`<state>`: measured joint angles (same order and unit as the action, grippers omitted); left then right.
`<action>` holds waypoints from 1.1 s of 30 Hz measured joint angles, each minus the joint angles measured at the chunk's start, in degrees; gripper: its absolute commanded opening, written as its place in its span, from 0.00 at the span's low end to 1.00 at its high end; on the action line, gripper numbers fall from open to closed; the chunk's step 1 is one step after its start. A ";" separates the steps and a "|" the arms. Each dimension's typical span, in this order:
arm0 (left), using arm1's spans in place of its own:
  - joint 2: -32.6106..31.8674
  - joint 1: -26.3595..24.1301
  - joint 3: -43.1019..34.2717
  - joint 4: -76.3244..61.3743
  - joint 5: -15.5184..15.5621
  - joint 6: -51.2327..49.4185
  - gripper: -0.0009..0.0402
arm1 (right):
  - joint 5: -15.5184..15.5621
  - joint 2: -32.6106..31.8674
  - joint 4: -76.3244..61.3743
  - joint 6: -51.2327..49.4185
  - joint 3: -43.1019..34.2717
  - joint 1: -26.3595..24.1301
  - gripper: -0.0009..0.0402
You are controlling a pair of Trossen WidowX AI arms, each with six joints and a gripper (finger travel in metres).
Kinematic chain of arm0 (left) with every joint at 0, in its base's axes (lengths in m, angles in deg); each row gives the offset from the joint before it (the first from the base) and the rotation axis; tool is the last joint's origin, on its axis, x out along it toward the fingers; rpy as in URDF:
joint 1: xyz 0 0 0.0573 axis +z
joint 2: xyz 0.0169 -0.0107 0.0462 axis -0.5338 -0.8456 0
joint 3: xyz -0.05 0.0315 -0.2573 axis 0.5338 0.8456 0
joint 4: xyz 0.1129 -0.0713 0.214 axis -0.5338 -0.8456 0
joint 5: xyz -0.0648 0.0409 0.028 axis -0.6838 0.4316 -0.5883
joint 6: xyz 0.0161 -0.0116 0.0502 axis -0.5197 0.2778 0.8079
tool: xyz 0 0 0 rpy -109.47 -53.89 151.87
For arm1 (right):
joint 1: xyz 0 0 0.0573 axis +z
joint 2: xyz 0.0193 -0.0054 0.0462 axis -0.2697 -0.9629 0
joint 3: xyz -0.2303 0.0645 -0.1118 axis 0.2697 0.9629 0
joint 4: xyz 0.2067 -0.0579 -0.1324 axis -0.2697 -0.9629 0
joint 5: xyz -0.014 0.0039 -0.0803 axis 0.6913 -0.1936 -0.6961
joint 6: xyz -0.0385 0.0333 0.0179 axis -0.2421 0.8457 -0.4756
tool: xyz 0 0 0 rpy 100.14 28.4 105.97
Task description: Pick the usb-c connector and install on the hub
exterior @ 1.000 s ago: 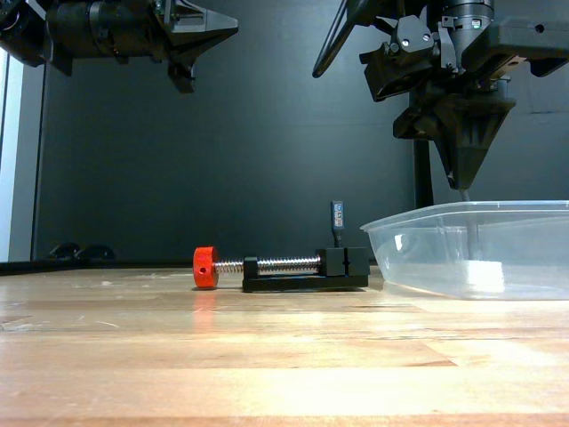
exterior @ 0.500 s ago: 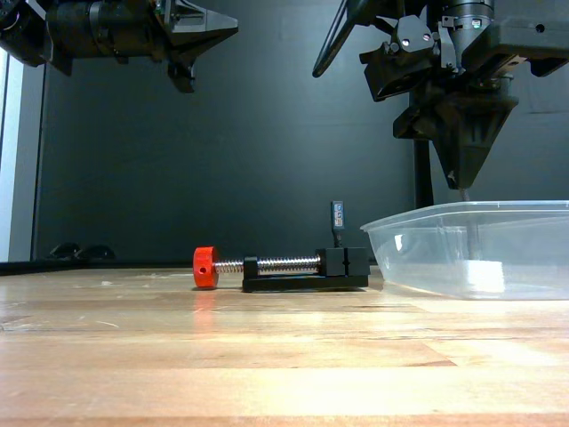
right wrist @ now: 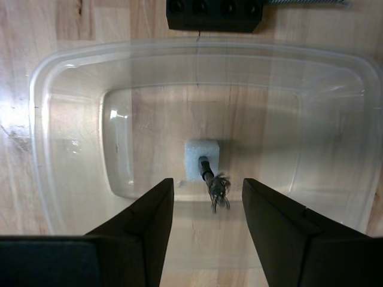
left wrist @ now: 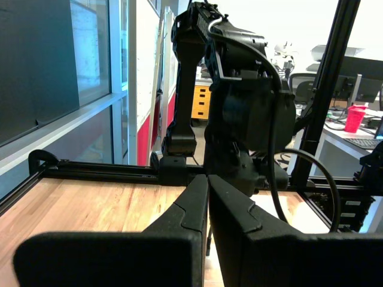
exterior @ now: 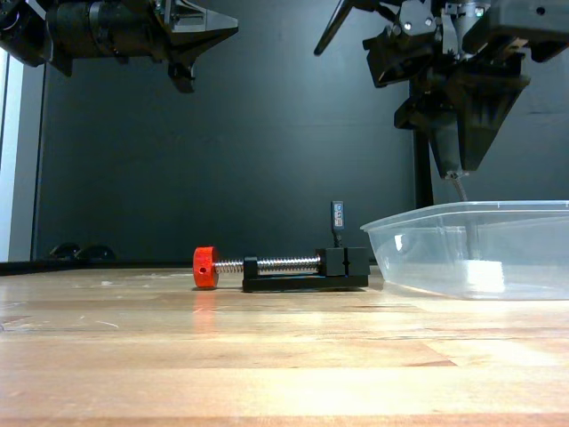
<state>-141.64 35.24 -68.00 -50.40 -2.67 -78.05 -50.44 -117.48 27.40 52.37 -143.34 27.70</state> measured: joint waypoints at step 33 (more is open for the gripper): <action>0.00 0.00 0.02 0.00 0.00 0.00 0.02 | -2.99 6.67 -0.37 0.00 3.17 0.22 0.47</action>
<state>-141.64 35.24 -67.98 -50.40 -2.67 -78.05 -53.44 -110.82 27.03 52.37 -140.17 27.92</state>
